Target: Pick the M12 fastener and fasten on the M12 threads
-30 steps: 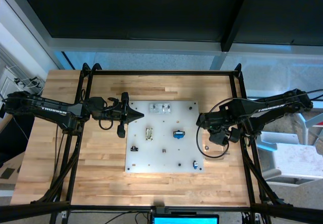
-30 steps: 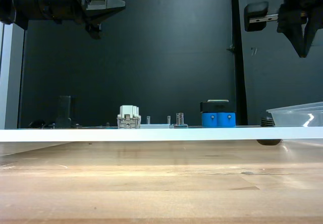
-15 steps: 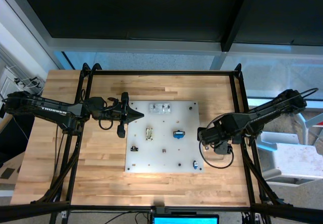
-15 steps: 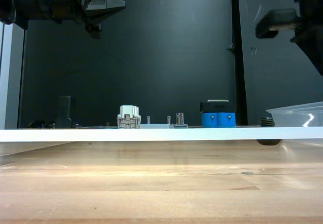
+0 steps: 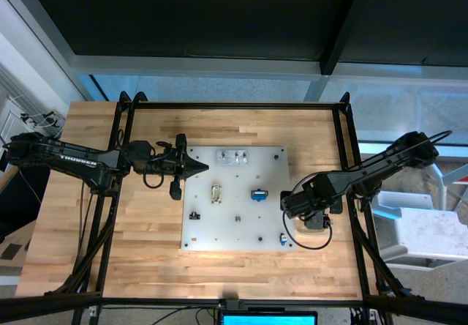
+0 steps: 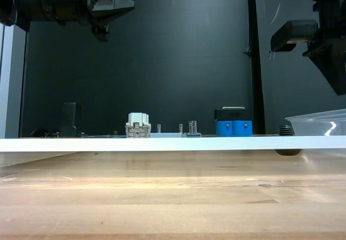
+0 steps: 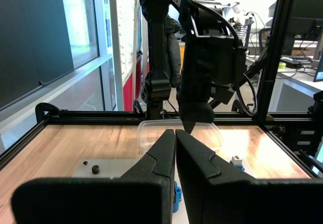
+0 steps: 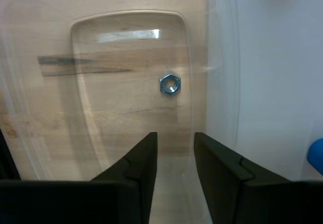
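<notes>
Right wrist view: nut (image 8: 170, 84) lies in tray (image 8: 40, 108), right gripper (image 8: 175, 139) parted above it. Stud (image 6: 286, 130) bare (pick and fastening both outstanding). Left gripper (image 5: 199, 167) clenched, over board's (image 5: 234, 231) left edge.

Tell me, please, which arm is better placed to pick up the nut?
The right: the right gripper hangs open over the clear tray, the nut just beyond its fingertips. The left gripper sits shut by the white board's left edge.
</notes>
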